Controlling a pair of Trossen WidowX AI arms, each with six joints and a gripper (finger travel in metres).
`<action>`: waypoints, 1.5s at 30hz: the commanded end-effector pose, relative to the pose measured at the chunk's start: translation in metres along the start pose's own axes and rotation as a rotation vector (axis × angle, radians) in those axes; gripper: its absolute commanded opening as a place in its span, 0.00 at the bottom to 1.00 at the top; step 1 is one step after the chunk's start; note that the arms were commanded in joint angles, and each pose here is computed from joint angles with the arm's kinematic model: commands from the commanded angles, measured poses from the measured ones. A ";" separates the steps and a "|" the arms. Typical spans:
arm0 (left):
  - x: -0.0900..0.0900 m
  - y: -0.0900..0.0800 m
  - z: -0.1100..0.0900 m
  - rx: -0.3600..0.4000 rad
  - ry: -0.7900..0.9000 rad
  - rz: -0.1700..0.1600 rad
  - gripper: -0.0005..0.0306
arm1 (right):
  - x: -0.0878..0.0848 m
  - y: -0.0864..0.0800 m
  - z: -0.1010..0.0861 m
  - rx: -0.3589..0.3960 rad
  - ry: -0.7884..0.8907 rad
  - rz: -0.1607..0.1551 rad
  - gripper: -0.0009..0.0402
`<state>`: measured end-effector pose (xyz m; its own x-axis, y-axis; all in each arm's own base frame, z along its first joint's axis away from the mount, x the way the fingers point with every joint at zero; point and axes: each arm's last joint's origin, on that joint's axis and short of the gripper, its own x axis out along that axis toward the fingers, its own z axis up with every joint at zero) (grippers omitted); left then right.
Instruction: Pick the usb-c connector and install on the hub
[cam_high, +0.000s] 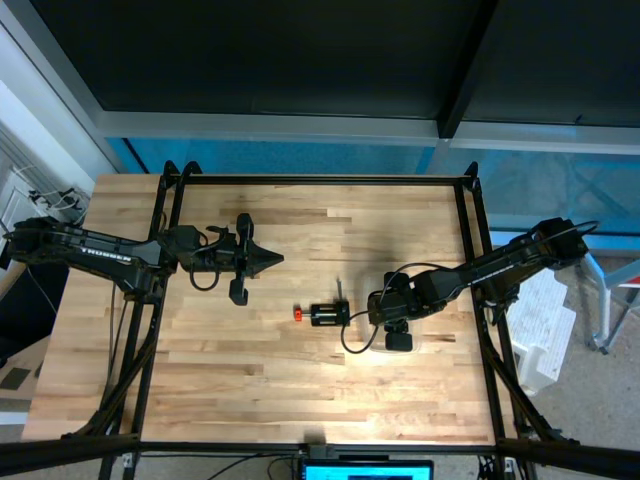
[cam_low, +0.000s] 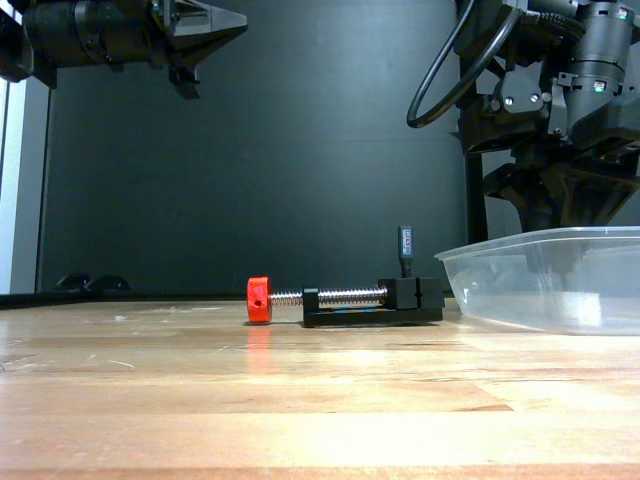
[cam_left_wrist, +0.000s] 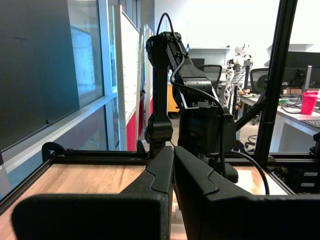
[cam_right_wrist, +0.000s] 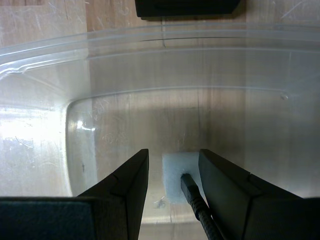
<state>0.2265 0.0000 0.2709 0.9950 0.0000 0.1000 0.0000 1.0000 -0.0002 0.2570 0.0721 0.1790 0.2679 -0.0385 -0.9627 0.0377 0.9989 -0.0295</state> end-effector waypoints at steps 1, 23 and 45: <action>0.000 0.000 0.000 0.000 0.001 0.000 0.02 | 0.001 0.000 0.000 0.000 0.000 0.000 0.36; 0.000 0.000 0.000 0.000 0.001 0.000 0.02 | 0.004 0.000 -0.002 0.001 -0.009 0.002 0.36; 0.000 0.000 0.000 0.000 0.001 0.000 0.02 | 0.004 0.000 -0.002 0.001 -0.009 0.002 0.36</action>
<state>0.2265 0.0000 0.2708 0.9951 0.0004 0.0992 -0.0003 1.0000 -0.0006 0.2559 0.0717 0.1748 0.2761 -0.0366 -0.9604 0.0384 0.9989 -0.0270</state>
